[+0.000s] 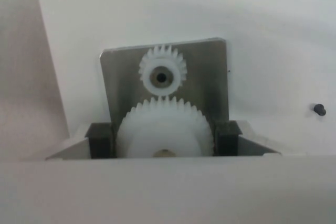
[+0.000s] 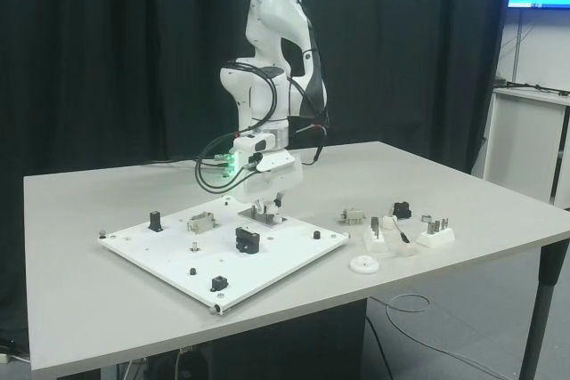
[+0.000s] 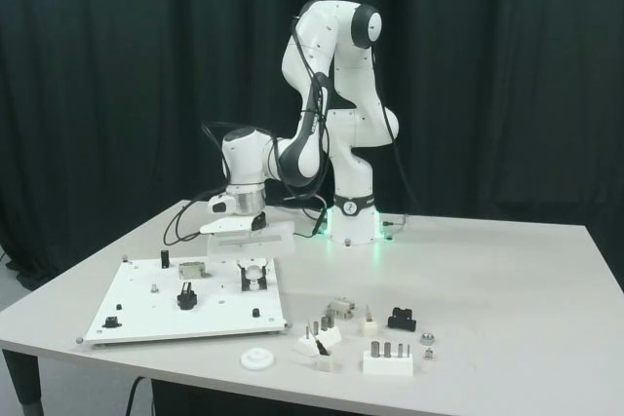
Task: Insert medium gear.
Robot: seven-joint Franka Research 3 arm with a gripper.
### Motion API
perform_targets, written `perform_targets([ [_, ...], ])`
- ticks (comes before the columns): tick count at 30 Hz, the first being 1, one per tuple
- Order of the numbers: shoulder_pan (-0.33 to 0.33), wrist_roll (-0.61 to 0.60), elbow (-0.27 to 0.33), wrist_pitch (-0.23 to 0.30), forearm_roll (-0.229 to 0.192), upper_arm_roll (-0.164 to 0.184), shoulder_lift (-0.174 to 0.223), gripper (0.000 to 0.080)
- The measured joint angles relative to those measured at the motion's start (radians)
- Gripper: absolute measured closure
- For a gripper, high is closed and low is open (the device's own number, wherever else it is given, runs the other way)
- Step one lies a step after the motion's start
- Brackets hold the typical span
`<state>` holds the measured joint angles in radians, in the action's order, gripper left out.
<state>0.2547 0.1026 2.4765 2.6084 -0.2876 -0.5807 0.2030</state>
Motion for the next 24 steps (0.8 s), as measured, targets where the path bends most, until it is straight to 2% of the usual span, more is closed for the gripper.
perform_targets([
  [10,0.000,0.030,0.002,0.007,-0.005,0.000,0.000,0.0407],
  [19,0.000,0.028,0.007,0.013,-0.059,-0.006,-0.002,0.0407],
  [24,0.000,0.021,0.008,0.013,-0.073,-0.008,-0.003,0.0407],
])
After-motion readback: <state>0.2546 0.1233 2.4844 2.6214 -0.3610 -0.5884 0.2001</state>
